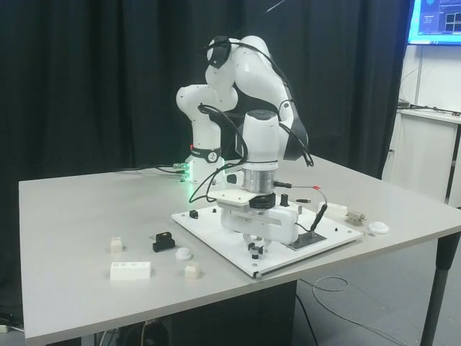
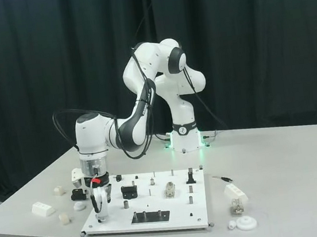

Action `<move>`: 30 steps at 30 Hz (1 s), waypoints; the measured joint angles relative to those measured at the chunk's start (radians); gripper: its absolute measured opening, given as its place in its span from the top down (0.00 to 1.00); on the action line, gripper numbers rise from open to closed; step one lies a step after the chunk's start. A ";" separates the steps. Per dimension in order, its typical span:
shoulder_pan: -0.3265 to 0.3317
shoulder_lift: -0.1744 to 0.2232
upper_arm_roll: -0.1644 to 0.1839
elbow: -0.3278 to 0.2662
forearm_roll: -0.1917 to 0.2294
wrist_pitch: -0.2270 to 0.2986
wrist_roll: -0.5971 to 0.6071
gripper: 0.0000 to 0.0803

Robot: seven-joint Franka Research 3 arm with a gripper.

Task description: Remove bolt 4.

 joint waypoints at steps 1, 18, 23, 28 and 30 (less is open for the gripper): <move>0.000 0.000 0.000 0.000 -0.001 0.000 0.000 0.72; 0.000 0.002 0.000 0.003 -0.020 0.003 -0.084 0.71; 0.001 0.002 0.001 0.003 -0.026 0.002 -0.157 0.72; 0.001 0.002 0.000 0.003 -0.028 0.001 -0.260 0.72; 0.001 0.002 -0.001 0.003 -0.028 0.000 -0.296 0.72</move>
